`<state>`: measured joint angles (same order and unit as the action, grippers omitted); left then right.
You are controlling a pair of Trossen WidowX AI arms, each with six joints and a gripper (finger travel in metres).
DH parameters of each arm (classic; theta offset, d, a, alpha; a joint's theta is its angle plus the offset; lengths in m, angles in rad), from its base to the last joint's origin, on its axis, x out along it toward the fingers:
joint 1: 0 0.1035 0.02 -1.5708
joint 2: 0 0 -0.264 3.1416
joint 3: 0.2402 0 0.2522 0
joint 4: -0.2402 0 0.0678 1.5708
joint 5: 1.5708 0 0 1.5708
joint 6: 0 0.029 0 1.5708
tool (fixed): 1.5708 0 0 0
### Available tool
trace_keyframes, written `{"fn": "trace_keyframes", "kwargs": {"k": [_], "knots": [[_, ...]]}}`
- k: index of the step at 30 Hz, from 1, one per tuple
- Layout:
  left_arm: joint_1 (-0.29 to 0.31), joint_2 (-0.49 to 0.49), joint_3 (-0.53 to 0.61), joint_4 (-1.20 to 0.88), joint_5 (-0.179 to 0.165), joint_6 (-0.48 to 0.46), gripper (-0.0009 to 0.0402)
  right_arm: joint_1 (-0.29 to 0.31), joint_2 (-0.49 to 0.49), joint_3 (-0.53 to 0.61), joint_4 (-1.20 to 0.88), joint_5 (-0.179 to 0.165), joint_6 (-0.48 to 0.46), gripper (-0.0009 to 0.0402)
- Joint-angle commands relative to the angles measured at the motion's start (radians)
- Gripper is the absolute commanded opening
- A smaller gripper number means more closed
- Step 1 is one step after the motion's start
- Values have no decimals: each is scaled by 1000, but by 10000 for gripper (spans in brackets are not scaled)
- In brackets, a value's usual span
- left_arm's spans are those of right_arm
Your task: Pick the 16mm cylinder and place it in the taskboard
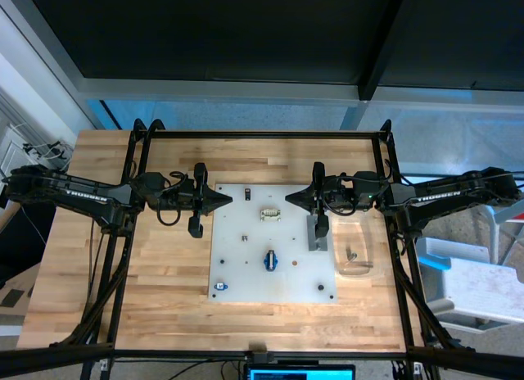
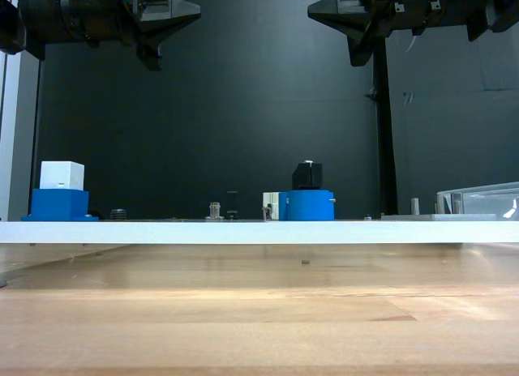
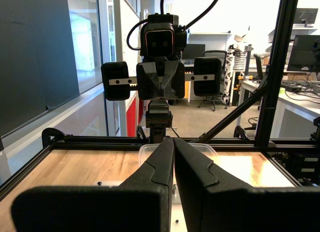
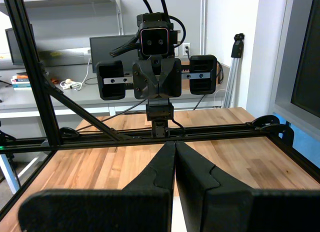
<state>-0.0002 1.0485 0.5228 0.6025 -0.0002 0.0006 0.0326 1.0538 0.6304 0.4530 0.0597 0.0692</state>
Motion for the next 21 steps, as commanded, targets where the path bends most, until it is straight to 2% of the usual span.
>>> {"fn": "trace_keyframes", "kwargs": {"k": [1,12,21], "knots": [[0,0,0,0,0,0,0,0,1,0,1,0,1,0],[0,0,0,0,0,0,0,1,0,5,-5,0,16,0],[0,0,0,0,0,0,0,1,0,116,-270,-1,32,0]]}}
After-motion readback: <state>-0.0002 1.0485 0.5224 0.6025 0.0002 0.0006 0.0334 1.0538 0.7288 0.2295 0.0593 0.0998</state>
